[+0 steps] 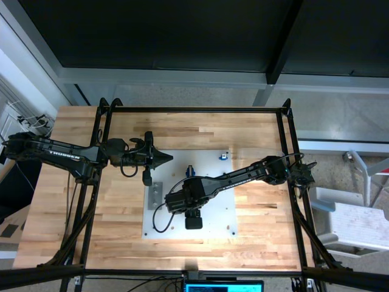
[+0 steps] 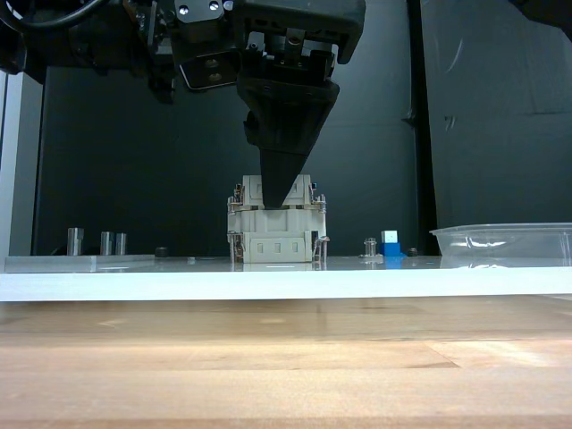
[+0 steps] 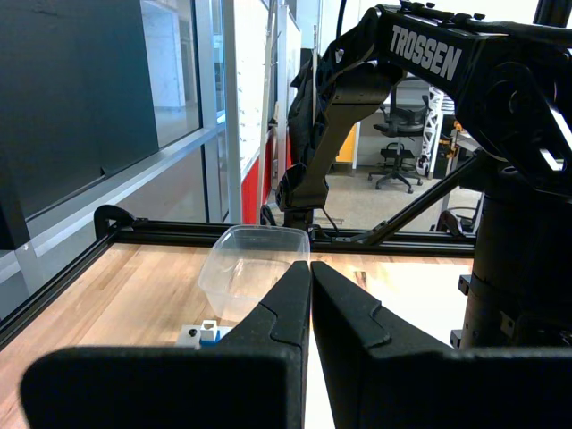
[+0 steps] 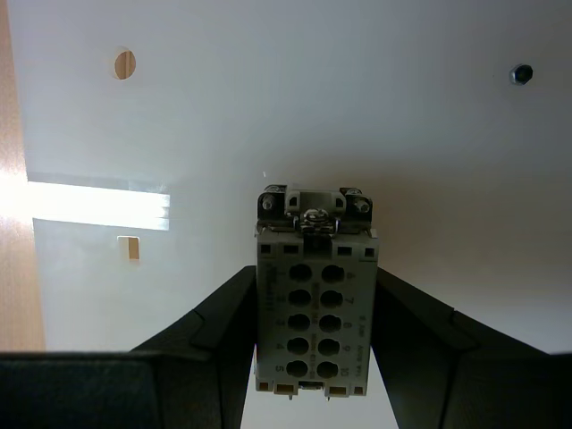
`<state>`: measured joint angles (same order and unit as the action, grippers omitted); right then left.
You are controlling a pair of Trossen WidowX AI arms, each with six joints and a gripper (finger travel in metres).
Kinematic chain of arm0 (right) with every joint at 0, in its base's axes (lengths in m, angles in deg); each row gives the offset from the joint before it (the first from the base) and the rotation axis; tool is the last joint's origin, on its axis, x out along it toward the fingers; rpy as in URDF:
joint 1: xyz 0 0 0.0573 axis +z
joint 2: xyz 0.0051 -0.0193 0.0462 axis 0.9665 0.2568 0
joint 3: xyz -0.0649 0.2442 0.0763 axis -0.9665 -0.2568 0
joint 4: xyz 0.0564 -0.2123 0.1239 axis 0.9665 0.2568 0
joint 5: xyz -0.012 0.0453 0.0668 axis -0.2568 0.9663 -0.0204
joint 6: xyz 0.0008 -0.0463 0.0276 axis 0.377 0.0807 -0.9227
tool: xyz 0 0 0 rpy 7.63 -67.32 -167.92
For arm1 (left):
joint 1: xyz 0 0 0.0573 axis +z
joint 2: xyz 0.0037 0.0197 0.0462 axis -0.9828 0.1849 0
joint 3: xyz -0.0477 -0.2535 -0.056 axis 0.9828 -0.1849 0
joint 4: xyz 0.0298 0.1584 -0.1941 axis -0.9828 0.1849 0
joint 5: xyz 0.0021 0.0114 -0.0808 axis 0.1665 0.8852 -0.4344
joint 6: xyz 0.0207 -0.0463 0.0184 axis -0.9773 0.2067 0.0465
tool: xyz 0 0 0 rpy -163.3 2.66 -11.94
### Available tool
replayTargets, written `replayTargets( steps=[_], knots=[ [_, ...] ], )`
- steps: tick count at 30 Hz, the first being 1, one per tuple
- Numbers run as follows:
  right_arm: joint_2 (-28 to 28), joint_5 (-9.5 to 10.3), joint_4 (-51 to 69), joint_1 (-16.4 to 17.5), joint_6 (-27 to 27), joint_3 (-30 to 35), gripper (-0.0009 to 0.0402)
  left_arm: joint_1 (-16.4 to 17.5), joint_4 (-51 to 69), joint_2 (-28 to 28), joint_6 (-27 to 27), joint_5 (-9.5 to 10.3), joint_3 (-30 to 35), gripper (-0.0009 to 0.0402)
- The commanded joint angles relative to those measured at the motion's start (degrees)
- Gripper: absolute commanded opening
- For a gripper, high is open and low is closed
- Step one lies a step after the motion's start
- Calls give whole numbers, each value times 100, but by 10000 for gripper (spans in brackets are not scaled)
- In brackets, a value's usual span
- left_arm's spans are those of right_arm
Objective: Remove the HAN10-E connector and place it in the container
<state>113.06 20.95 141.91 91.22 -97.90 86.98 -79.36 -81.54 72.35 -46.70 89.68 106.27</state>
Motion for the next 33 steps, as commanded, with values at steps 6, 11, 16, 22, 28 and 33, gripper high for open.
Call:
replayTargets(
  steps=[6,11,16,22,28,33],
  knots=[
    [-162,33,48,4,50,2,51,2,-2,0,-2,0,0,0],
    [-260,42,87,4,52,2,51,2,-2,0,-2,0,0,0],
    [-420,35,201,0,68,2,51,0,-2,0,-2,0,0,0],
    [-647,-33,413,-50,98,2,51,2,-2,0,-2,0,0,0],
    [-815,-188,492,-153,184,-4,51,2,-2,0,-2,0,0,0],
    [-1150,-184,442,-306,251,-446,51,2,-2,0,-2,0,0,0]
  ],
)
